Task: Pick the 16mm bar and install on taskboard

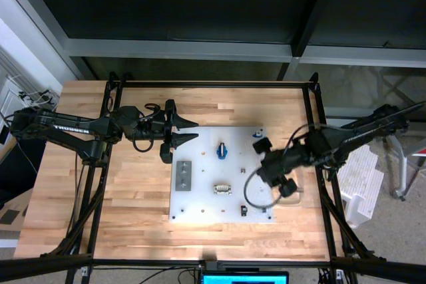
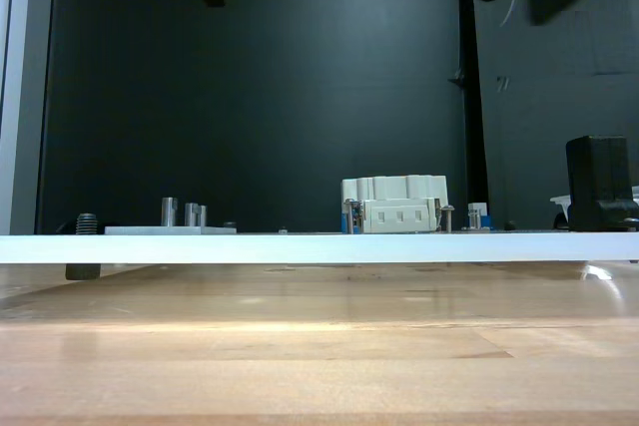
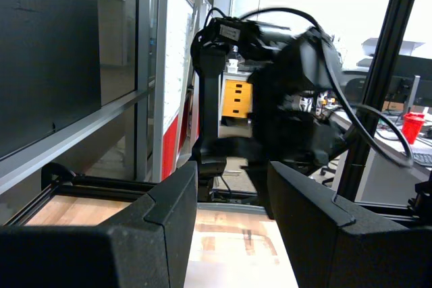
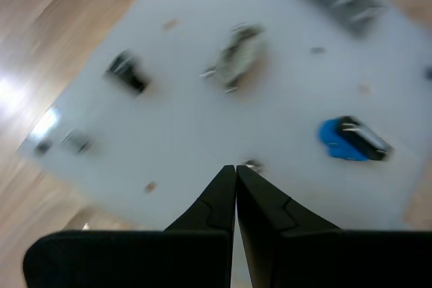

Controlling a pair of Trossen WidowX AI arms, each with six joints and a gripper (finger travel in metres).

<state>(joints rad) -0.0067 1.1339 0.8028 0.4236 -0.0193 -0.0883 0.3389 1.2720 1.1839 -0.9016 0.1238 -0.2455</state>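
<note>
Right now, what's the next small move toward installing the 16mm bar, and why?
Probably open the right pincer: it hangs shut and empty above the white board. The left pincer hovers open at the board's far-left corner. I cannot pick out the bar.

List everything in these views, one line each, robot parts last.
table: one, light wood, under everything.
task board: one, white, mid-table.
grey plate: one, on the board's left part.
pegs: three show, metal, upright on the plate.
blue part: one, board's far side.
connector: one, beige, mid-board.
black block: one, small, board's near edge.
cable: one, dark, looping over the board's right part.
16mm bar: cannot tell which piece it is; neither gripper holds anything.
left gripper: black, open, raised over the board's far left edge.
right gripper: black, shut, empty, above the board.
</note>
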